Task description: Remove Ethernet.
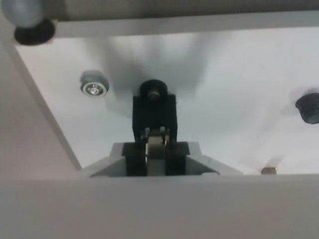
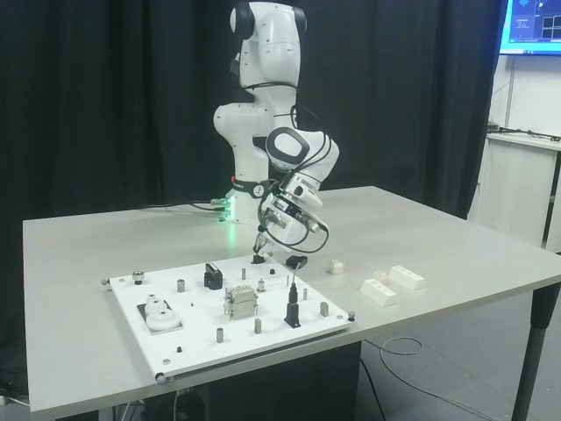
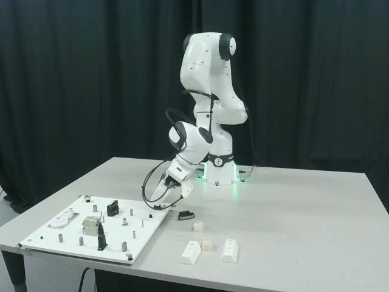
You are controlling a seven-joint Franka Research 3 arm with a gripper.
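In the wrist view a black socket block (image 1: 154, 112) stands on the white board (image 1: 224, 89), with the pale Ethernet plug (image 1: 157, 140) seated at its near side. My gripper (image 1: 156, 152) is down at it, its two black fingers (image 1: 133, 160) closed against the plug from both sides. From the room cameras the gripper (image 2: 260, 253) (image 3: 163, 205) is tilted and sits low at the far edge of the board (image 2: 202, 338) (image 3: 55, 240), nearest the arm's base. The plug itself is hidden behind the hand in both room views.
The board carries a black block (image 2: 212, 277), a grey connector (image 2: 240, 301), a tall black post (image 2: 291, 314), white discs (image 2: 159, 314) and several small pegs. Off the board lie a small black part (image 2: 296, 261) and white blocks (image 2: 393, 282) (image 3: 209, 248).
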